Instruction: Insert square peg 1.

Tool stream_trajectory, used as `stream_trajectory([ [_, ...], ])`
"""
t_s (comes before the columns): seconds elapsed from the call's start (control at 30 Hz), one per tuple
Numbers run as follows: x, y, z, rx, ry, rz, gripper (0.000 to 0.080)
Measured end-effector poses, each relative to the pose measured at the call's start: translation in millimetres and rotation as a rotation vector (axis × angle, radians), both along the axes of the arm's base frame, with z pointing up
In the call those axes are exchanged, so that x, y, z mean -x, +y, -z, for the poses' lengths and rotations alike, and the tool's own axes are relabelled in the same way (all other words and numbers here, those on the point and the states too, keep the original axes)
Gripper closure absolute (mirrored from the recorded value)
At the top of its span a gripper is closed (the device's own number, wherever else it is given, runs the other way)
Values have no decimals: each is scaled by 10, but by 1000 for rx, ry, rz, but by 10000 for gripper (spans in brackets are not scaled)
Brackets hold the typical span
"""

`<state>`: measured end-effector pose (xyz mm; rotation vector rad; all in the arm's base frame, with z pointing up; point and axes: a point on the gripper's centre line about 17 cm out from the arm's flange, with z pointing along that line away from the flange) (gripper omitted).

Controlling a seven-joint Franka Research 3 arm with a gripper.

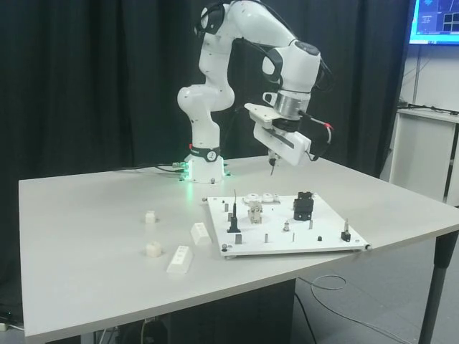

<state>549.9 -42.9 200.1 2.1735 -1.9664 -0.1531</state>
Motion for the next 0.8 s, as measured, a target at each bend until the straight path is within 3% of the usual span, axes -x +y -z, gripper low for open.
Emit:
stream_trajectory([
  [0.43,-85,133,43,-31,-36,56,768],
  [0.8,-147,108,217,-22,-70,76,768],
])
